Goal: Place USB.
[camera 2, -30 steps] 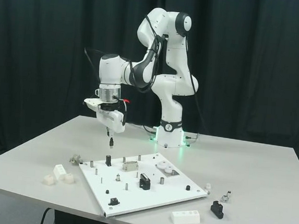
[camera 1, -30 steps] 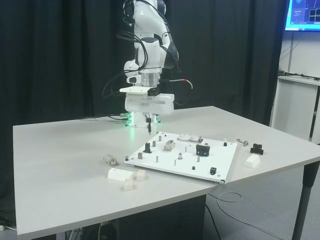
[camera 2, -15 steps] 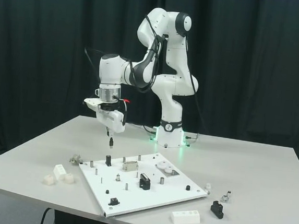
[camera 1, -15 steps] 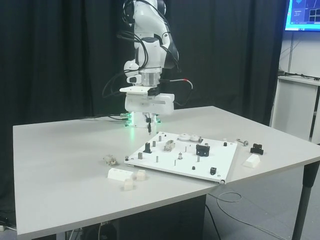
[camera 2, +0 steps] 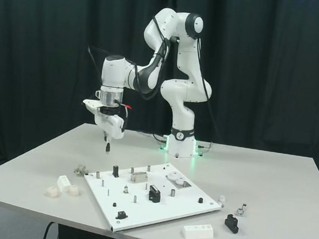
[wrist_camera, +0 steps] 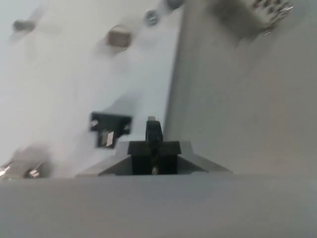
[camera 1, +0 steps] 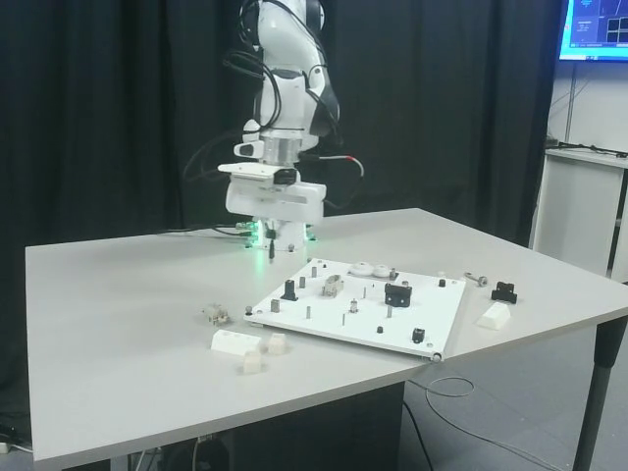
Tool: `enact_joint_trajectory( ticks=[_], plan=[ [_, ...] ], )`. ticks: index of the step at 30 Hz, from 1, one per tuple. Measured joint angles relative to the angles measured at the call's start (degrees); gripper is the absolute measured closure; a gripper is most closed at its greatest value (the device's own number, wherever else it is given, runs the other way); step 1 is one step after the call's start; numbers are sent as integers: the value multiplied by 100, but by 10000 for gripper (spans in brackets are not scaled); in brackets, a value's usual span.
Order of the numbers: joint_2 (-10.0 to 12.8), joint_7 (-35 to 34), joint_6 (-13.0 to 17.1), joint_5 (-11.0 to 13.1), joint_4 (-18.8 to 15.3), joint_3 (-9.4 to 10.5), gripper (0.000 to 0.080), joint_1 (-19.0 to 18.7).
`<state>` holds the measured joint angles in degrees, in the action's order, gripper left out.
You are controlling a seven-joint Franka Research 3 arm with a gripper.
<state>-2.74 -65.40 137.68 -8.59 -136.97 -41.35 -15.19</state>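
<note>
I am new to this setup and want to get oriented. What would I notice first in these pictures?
First the white arm, bent over the far side of the grey table, its gripper hanging above the bare tabletop and holding a small black USB plug between its fingers. Next the white board near the front edge, dotted with small black and grey fittings. Loose white blocks lie on the table beside it.

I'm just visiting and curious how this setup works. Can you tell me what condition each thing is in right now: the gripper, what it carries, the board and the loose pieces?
gripper: shut on the USB plug, held in the air.
USB plug: hanging down, above the table beside the board.
white board: flat on the grey table.
black socket: upright on the board, empty.
white blocks: loose on the table.
</note>
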Motion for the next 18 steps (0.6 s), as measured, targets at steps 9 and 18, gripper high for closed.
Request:
enact_joint_trajectory(
  ticks=[9, 18],
  plan=[
    [36, 490, 41, -137, -31, -153, 776, 283],
    [144, 1155, 475, -6, -265, -292, 776, 448]
  ],
)
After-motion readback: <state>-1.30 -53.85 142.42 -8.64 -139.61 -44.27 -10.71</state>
